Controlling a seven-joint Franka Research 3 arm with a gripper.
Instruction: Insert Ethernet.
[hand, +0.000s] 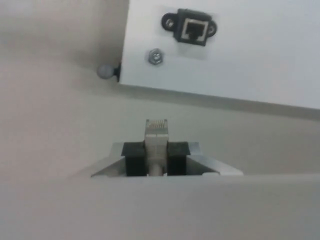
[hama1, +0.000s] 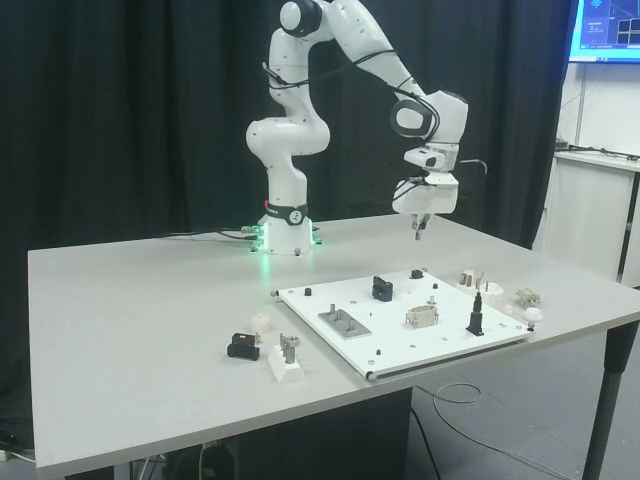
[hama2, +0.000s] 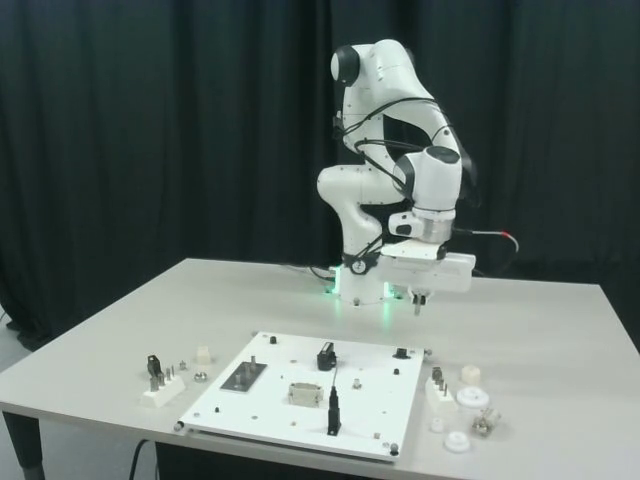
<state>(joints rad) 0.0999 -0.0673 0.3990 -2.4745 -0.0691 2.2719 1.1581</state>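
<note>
Nearest the wrist camera we see our gripper (hand: 156, 167) clamped on the Ethernet plug (hand: 156, 131), black pads on both sides, contacts pointing out past the fingertips. Beyond it lies bare grey table (hand: 60, 130), then the white board (hand: 240, 55) corner with a bolt (hand: 156, 57) and the black Ethernet socket (hand: 192, 29). We hang above the table near the board's far edge, plug well apart from the socket.

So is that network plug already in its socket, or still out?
Out. The Ethernet plug sits clamped in the gripper, held above the table, and the socket on the white board is visibly empty.
</note>
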